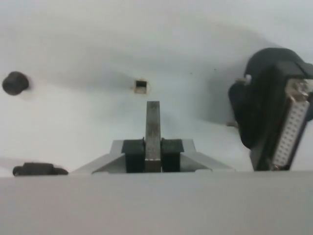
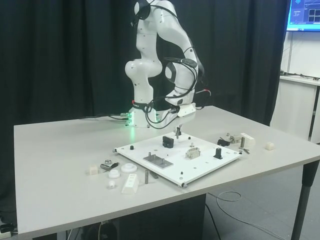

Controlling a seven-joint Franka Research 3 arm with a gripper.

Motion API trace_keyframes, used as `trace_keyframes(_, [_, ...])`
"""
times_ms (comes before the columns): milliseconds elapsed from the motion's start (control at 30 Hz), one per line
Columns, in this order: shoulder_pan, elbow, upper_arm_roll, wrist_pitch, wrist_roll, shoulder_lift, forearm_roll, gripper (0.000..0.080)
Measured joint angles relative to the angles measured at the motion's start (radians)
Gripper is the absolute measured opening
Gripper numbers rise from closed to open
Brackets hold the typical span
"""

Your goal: Place square peg 2.

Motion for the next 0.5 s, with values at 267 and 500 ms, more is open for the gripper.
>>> trace_keyframes(267, [0.0,0.002,-0.018,-0.018,0.0,-0.024,-0.007,0.0065])
trace_keyframes(500, [0.0,0.003,-0.022,-0.018,0.0,-0.028,-0.01,0.0065])
